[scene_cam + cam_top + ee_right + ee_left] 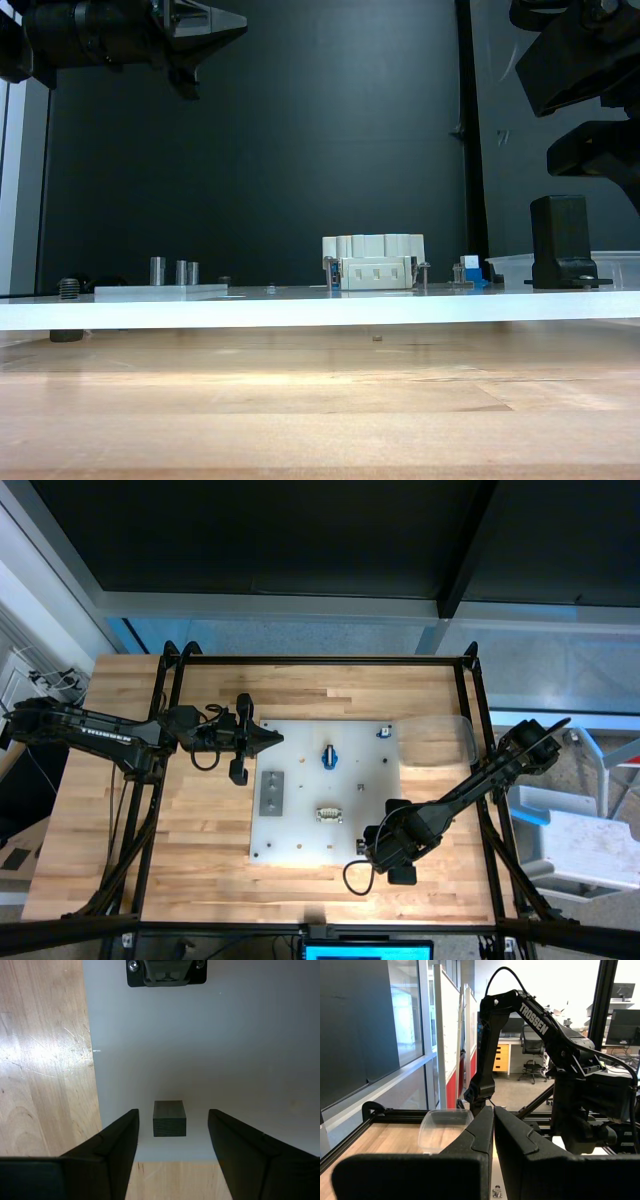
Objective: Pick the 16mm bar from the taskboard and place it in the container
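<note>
Right gripper [172, 1112] jaws spread, small black part [169, 1120] between them: closing here, we risk wrong pick. Left gripper [493, 1110] jaws pressed together, taskboard [225, 1035] below.

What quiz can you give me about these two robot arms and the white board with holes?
1. True or false: the left tool is shut, hovering high above the far left corner of the white square holed board.
2. What does the open right tool straddle, by the board's near edge? A) blue knob B) small dark block C) grey slab
3. Fill in: the clear rectangular plastic tub lies beside the board's ____ edge.
Key: 1 true; 2 B; 3 right.
</note>
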